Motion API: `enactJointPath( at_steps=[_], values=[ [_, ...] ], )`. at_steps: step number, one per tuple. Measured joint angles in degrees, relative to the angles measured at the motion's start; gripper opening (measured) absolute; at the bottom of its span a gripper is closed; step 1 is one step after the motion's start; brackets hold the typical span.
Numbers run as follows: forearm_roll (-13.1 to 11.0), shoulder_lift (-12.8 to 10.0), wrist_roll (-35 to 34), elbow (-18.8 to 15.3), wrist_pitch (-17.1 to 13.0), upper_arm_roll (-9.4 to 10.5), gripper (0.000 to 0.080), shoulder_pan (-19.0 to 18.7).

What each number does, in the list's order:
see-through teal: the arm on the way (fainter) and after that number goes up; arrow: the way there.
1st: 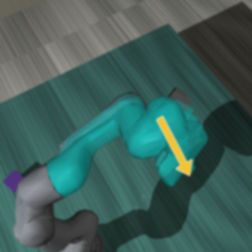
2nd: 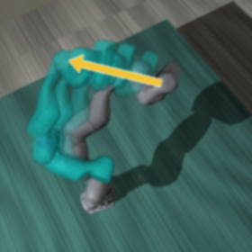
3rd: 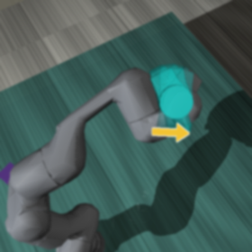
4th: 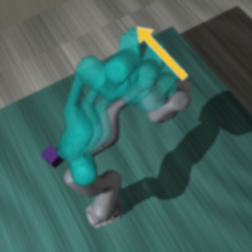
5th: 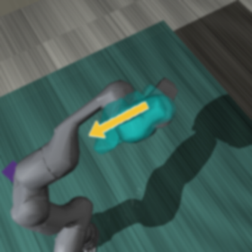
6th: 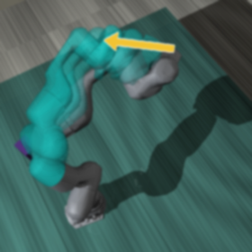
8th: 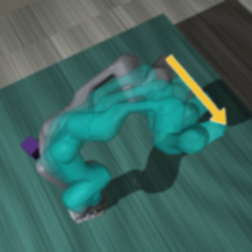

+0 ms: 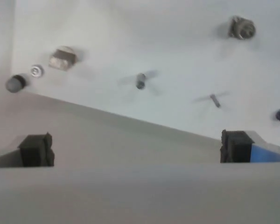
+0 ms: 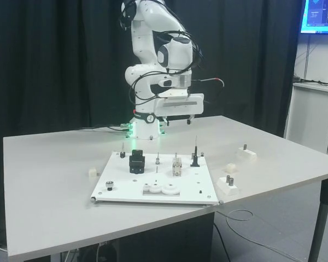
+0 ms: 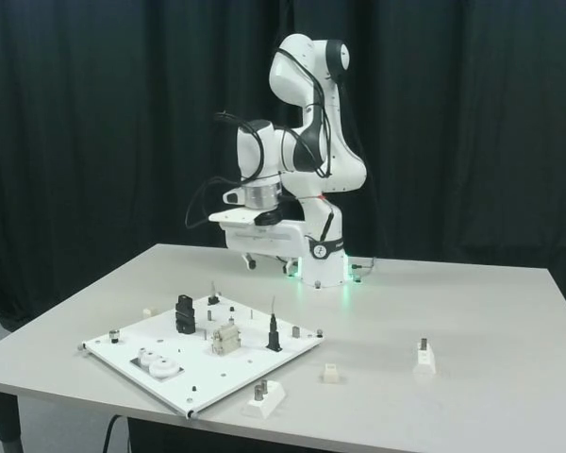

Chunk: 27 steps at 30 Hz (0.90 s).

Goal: Pick round peg 3.

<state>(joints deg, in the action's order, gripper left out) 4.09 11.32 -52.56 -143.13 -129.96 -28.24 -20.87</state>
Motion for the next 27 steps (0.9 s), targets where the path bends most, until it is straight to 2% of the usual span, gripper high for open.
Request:
enactJointPath(
  at_steps=[6, 12, 21, 27],
  values=[
    [-2.54, -1.64, 2.32, 0.98, -3.48, 0.18, 0.0800, -1.04],
    [-4.84, -4.44, 2.97, 2.69, -7.52, 0.57, 0.0800, -2.24],
    [-7.46, -9.93, 2.98, 6.60, -12.73, 2.40, 0.0800, -2.78],
    [-9.07, -14.24, 2.98, 10.30, -14.95, 3.54, 0.0800, -2.78]
  ],
)
